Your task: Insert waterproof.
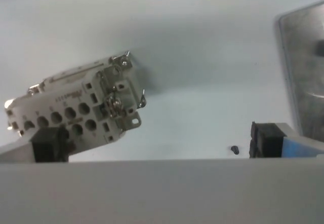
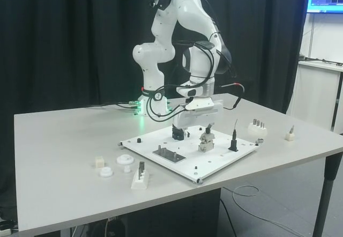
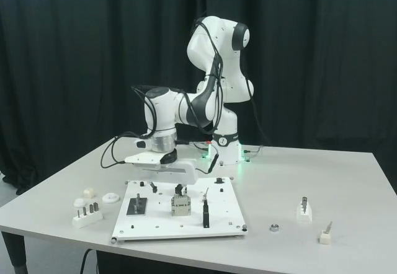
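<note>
The connector [image 1: 83, 107] stands on the white board [image 2: 185, 148] on the tabletop [image 2: 64, 140], just beside one finger of the claw [image 1: 152, 145], whose fingers stand apart, holding nothing. Closing now would likely miss or nudge it askew. A printed line runs along its top edge, too small to read.

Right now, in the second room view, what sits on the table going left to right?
White discs → block with three pins → white board → small nut → white block with one pin → small white block.
</note>
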Motion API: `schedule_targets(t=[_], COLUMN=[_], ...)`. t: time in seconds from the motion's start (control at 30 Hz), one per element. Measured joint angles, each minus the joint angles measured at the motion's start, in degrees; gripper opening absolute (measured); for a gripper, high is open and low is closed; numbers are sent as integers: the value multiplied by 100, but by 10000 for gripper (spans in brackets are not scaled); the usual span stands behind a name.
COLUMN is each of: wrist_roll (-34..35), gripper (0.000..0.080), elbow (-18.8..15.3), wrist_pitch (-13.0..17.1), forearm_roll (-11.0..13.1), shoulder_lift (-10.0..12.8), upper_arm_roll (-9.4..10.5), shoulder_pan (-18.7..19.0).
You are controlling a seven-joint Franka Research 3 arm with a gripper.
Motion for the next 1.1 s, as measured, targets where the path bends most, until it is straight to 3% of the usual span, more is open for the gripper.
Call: schedule_targets(t=[1.1], wrist_roll=[115], gripper=[800], elbow=[-66], wrist_pitch=[96], forearm_roll=[2], shoulder_lift=[20], upper_arm_roll=[-7], shoulder_pan=[-12])
